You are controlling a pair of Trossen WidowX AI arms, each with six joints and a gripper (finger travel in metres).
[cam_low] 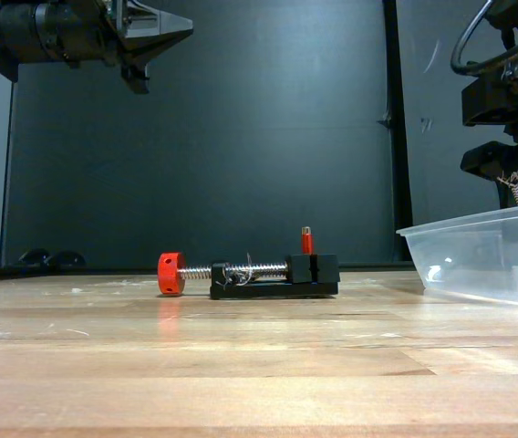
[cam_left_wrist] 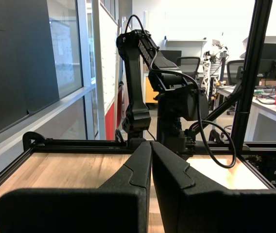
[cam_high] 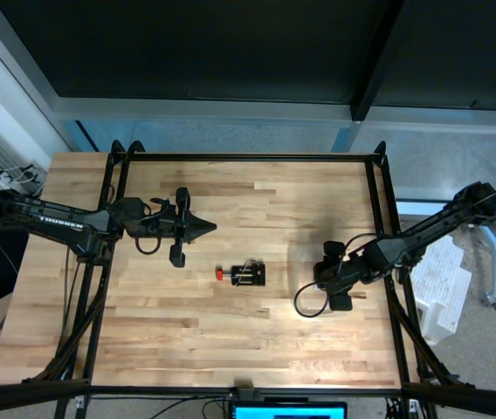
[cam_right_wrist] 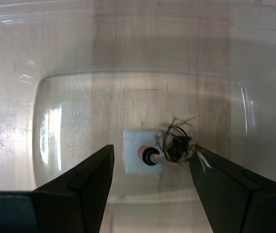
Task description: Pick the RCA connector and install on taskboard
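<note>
The right hand [cam_right_wrist: 151, 151] hangs straight over the clear tray [cam_low: 478, 265] at the right side of the tabletop [cam_high: 187, 332]. Its two fingers are wide apart and they hold nothing. The RCA connector [cam_right_wrist: 169, 149] is inside this tray, directly under the hand and in the gap between the fingers, closer to one finger than to the other. It touches the white square bit [cam_right_wrist: 134, 160].

In the low view, the connector [cam_low: 517, 193] seems to stand almost upright, leaning a little, and its springy tail reaches up near the fingertips. So I judge its long axis to run nearly along the hand's own approach. The hand probably needs only a short way down and a small shift sideways to centre it before closing.

The left hand [cam_high: 204, 228] is pressed shut and empty. It is raised high at the far left, well apart from the tray, so the right arm is clearly the nearer one.

The taskboard [cam_high: 248, 275] lies in the middle of the tabletop, left of the tray, with its red knob [cam_low: 170, 273] pointing left.
</note>
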